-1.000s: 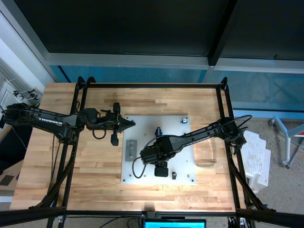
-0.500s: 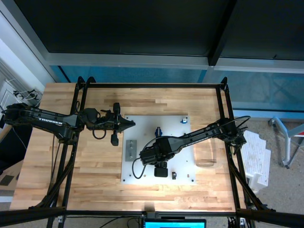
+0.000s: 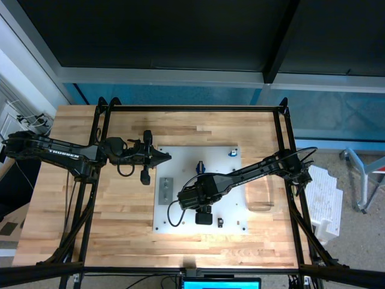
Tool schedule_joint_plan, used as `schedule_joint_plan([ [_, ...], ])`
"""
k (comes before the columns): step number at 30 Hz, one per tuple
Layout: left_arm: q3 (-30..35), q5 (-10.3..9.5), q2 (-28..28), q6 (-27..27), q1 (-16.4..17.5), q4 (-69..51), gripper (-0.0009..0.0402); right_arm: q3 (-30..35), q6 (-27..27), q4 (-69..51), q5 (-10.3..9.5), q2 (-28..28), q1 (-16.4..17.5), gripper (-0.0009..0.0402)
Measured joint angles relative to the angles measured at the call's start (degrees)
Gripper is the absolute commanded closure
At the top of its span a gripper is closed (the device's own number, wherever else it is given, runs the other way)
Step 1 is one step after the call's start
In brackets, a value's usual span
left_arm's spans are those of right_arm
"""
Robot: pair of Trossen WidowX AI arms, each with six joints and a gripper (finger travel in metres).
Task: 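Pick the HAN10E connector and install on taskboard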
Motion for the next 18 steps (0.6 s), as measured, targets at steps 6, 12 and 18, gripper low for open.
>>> schedule_joint_plan([
  [6, 0.02, 0.0, 0.0, -0.02, 0.0, 0.0, 0.0392, -2.29, 0.0, 2.03, 0.15, -0.15, 0.04, 0.0381],
  [12, 0.02, -0.02, 0.0, -0.02, 0.0, 0.0, 0.0392, -2.43, 0.0, 2.05, 0.11, -0.37, 0.04, 0.038],
  [18, 0.0, -0.02, 0.0, 0.0, 0.0, 0.02, 0.0392, -2.47, -0.42, 2.03, 0.0, -0.9, 0.04, 0.0343],
])
